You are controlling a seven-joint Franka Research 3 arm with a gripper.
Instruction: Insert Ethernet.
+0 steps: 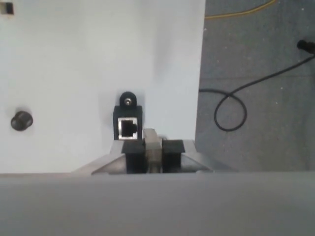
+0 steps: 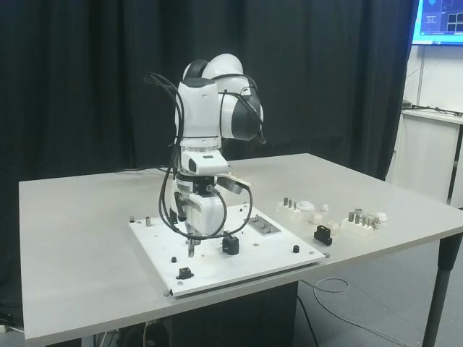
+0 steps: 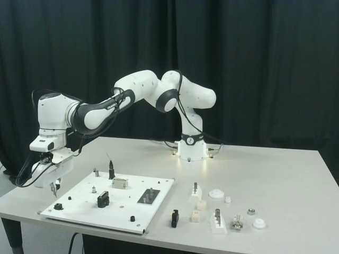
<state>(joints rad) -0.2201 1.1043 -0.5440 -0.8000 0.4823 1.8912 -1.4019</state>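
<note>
While the white arm (image 3: 132,95) reaches out over the grey table (image 2: 79,217), its claw (image 1: 153,147) hangs just above the white board (image 3: 79,203), near the board's front corner. The two black fingertips (image 1: 132,146) stand close together with a small pale plug piece (image 1: 151,140) pinched between them. This looks like the Ethernet plug, but the piece is too small to be sure.

The black socket block (image 1: 128,123) sits on the board right by the fingertips. Its square hole faces up and has nothing in it. One round screw head sits on the block's far tab. In the first room view the same block (image 2: 185,272) is near the front edge of the board, just in front of the claw. The plug is not in the hole yet; it is close beside it and a little above.

On the board I count one more black block (image 3: 103,199), one grey metal block (image 3: 119,183), one flat dark plate (image 3: 148,196) and a few small black knobs; one knob (image 1: 21,120) shows in the wrist view.

Beside the board lie loose parts on the table: one black clip (image 3: 175,218), a few small white holders (image 3: 217,225) with pins standing in them, and some white round rings (image 3: 216,194).

A black cable (image 1: 231,105) makes a loop on the floor below the table edge.
</note>
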